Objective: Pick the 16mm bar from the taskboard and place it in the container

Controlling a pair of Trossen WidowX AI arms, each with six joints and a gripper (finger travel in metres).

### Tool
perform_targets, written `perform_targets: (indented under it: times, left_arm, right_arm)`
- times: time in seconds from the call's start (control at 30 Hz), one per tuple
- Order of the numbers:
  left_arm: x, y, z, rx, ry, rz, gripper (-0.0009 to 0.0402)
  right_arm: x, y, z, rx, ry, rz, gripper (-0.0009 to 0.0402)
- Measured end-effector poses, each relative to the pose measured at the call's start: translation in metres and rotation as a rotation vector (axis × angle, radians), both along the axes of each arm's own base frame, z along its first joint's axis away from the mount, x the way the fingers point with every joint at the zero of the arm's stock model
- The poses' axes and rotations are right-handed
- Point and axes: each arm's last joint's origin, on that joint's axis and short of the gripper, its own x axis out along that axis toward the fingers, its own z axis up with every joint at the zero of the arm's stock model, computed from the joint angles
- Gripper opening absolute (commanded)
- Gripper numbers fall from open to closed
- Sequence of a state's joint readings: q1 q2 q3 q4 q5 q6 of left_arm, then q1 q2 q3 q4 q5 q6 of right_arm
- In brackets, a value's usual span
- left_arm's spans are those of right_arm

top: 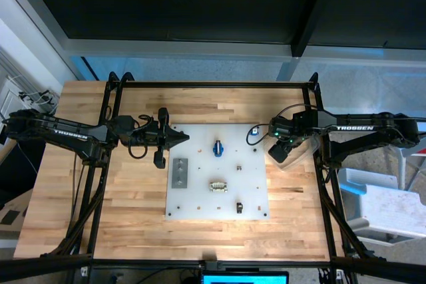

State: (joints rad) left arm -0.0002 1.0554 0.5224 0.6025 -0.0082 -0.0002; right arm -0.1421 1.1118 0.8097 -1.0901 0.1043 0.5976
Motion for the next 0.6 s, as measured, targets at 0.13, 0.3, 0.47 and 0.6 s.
perform_targets:
  times: [0.13, 0.3, 0.47, 0.6]
  left_arm:
    - [0.000, 0.000, 0.000, 0.000, -0.001, 0.000, 0.0000]
    - [0.000, 0.000, 0.000, 0.000, 0.000, 0.000, 0.0000]
    - [0.000, 0.000, 0.000, 0.000, 0.000, 0.000, 0.0000]
    - [0.000, 0.000, 0.000, 0.000, -0.001, 0.000, 0.0000]
  right_arm:
    - [-0.003, 0.000, -0.006, 0.003, 0.023, -0.003, 0.0044]
    - [-0.007, 0.000, -0.011, 0.005, 0.037, -0.005, 0.0072]
    - [-0.008, 0.000, -0.015, 0.007, 0.048, -0.006, 0.0094]
    - [-0.009, 0.000, -0.015, 0.007, 0.050, -0.005, 0.0107]
